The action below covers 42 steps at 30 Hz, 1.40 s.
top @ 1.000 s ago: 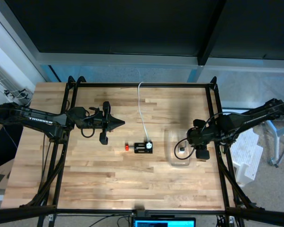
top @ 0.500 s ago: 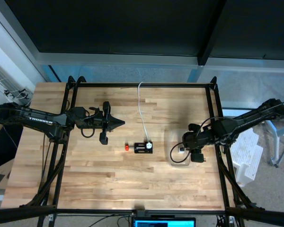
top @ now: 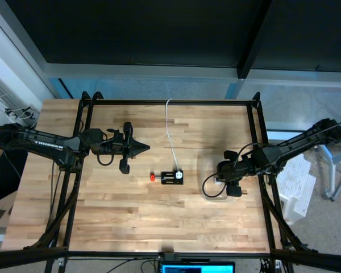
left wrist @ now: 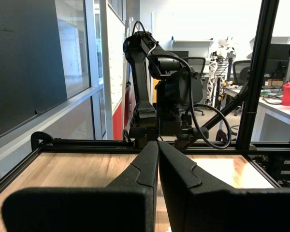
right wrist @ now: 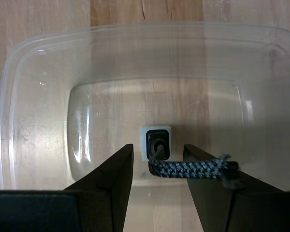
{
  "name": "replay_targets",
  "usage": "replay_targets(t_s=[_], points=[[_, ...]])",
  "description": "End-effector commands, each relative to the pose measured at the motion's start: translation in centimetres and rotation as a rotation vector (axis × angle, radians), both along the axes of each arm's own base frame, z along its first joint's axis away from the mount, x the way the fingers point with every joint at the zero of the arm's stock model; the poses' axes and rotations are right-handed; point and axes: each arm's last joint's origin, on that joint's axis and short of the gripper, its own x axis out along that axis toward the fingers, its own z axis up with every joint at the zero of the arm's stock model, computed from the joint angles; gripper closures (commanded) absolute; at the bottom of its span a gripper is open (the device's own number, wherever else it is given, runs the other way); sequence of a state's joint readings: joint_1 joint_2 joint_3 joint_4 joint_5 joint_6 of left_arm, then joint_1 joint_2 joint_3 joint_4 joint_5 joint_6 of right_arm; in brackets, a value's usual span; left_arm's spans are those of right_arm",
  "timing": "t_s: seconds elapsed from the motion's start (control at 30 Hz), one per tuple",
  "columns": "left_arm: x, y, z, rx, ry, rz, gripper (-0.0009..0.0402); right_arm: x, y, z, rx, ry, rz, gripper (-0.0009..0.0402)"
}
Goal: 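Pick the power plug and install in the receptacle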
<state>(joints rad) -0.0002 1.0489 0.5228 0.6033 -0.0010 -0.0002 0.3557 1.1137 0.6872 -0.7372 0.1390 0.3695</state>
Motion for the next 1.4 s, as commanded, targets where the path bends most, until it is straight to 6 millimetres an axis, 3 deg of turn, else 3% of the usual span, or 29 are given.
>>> replay_targets(t_s=[0.03, 0.8, 1.4], points=[[0.0, 0.0, 0.0, 0.000, 0.000, 0.000, 0.0393, 0.0, 0.0, -0.3, -0.002, 0.000, 0.003, 0.0244], [0.0, 0.0, 0.0, 0.000, 0.000, 0.000, 0.0393, 0.3, 0.4, -2.2, -0.019, -0.019, 0.010, 0.0238], [0.0, 0.0, 0.0, 0.000, 0.000, 0.000, 0.0393, 0.3, 0.4, -2.2, -0.042, -0.027, 0.004, 0.0332]])
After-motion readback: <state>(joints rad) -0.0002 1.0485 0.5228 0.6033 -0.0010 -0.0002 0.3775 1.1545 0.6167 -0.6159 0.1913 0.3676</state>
